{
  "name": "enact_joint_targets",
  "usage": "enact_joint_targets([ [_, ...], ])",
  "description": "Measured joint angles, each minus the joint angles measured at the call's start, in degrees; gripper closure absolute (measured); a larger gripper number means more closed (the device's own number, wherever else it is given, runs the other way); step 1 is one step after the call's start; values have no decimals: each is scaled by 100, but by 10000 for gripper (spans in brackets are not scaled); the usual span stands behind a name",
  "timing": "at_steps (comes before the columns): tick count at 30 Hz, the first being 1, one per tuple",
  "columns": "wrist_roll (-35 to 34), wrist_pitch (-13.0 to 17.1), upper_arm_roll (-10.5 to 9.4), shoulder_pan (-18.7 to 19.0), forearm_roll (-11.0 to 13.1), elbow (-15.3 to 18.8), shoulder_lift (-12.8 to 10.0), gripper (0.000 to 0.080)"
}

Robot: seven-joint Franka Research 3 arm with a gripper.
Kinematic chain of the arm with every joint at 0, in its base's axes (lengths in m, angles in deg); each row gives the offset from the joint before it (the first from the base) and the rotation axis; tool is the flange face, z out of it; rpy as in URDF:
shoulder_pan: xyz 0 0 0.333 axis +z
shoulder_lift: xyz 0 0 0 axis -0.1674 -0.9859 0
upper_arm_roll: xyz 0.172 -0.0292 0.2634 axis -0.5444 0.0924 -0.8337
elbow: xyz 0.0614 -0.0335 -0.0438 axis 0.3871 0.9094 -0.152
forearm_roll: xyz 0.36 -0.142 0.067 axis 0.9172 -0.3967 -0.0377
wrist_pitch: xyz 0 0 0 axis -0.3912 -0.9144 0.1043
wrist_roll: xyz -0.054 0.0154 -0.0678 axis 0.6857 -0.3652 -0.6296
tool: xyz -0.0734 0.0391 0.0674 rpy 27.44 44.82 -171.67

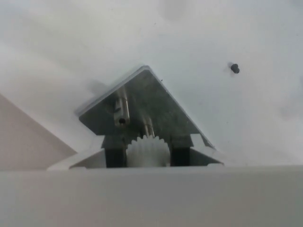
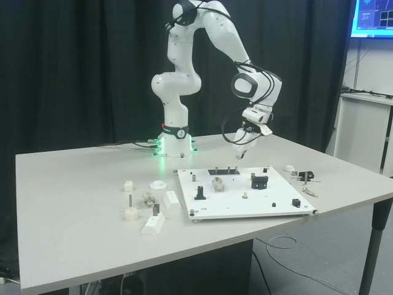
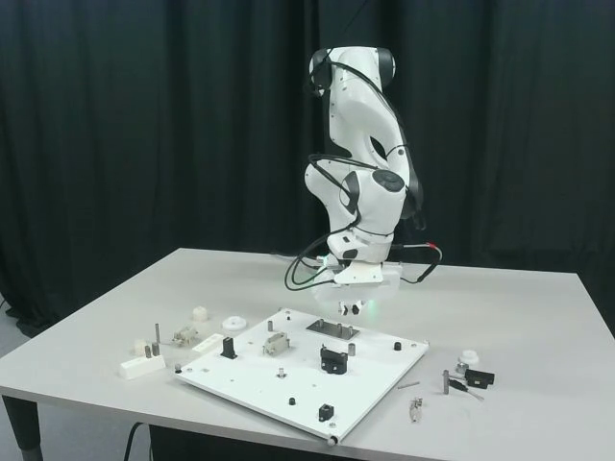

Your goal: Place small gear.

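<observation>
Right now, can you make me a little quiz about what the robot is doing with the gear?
1. True or false: the gripper is holding the small white gear between its fingers.
2. What lies under the gear in the wrist view? A) a grey metal plate with pegs B) a black bracket C) a loose screw
3. Fill in: in both room views the gripper hangs above the white assembly board, not touching the ____.

Key
1. True: the gear sits between the two black fingers.
2. A: the grey metal plate carries two upright pegs.
3. Board: a gap shows beneath the gripper.
</observation>
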Motion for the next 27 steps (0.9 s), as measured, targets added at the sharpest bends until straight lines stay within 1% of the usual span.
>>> enact_joint_targets([
  [11,-25,36,-9,0,7,-4,0,608],
  [16,-144,80,-58,0,38,-25,-1,608],
  [21,-244,89,-184,0,175,-104,-6,608],
  [27,-436,88,-419,3,371,-213,-12,609],
])
